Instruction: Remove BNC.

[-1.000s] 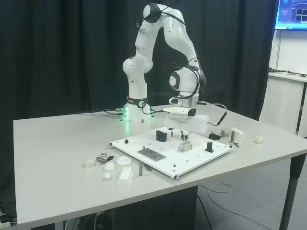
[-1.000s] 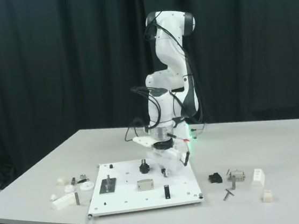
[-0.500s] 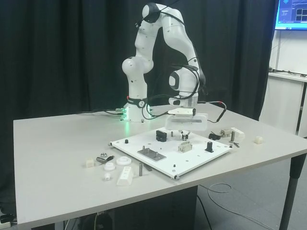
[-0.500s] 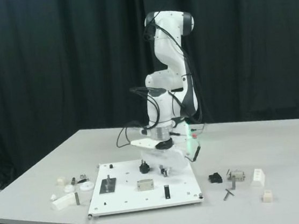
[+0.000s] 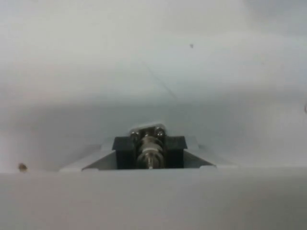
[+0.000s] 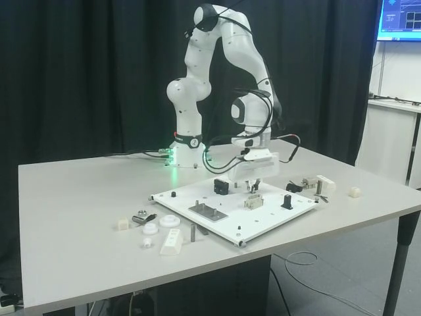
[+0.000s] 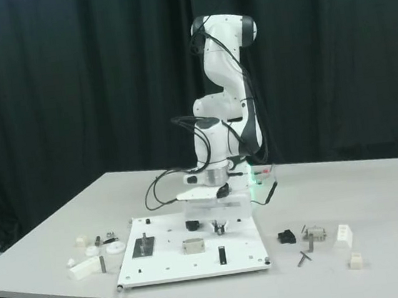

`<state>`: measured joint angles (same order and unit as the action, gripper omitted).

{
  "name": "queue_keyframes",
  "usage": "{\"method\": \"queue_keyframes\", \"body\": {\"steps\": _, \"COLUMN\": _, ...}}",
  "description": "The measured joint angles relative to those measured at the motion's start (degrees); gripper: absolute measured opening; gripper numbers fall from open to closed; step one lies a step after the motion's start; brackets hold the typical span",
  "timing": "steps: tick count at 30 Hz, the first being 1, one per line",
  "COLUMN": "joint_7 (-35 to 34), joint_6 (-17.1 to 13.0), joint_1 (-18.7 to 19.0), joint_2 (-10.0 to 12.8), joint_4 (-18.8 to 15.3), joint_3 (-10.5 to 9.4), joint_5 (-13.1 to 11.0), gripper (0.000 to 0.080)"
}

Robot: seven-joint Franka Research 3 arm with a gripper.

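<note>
I have the white arm bent over the white board, which lies flat on the grey surface. The hand hangs low over the board's far half, right above the BNC. In the wrist view the BNC is a small metal connector standing in a black holder on the board, seen end-on between two screws. Whether the hand is touching it, and whether it is spread or closed, I cannot tell: the wrist view is mostly blank pale surface and both room views hide the tips behind the hand's body.

In the second room view, taking the board as the clock, a black knob-like part sits just at 9 o'clock of the BNC. A grey metal block is nearer the middle, a black upright piece is toward 6 o'clock, and a grey plate with a post is at 9 o'clock.

Off the board at 9 o'clock lie small white gears and blocks. At 3 o'clock lie a black clip, a metal connector and two white blocks.

A green light glows at the arm's base. A screen shows at the first room view's 1 o'clock corner, but its writing is too small for me to read. I find no legible brand or label on any part.
</note>
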<state>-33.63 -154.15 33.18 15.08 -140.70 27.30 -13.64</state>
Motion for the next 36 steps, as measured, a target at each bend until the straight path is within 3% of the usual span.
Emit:
{"method": "queue_keyframes", "body": {"steps": 9, "joint_7": 15.9, "joint_6": 0.7, "joint_1": -0.7, "joint_2": 0.0, "joint_4": 0.3, "joint_3": -0.52, "joint_5": -0.2, "gripper": 0.0121}}
{"method": "queue_keyframes", "body": {"steps": 27, "joint_7": 40.9, "joint_6": 1.9, "joint_1": -1.3, "joint_2": 0.0, "joint_4": 0.7, "joint_3": -0.74, "joint_5": -1.0, "gripper": 0.0121}}
{"method": "queue_keyframes", "body": {"steps": 36, "joint_7": 47.4, "joint_6": 2.2, "joint_1": -1.4, "joint_2": 0.0, "joint_4": 0.9, "joint_3": -0.76, "joint_5": -1.7, "gripper": 0.0121}}
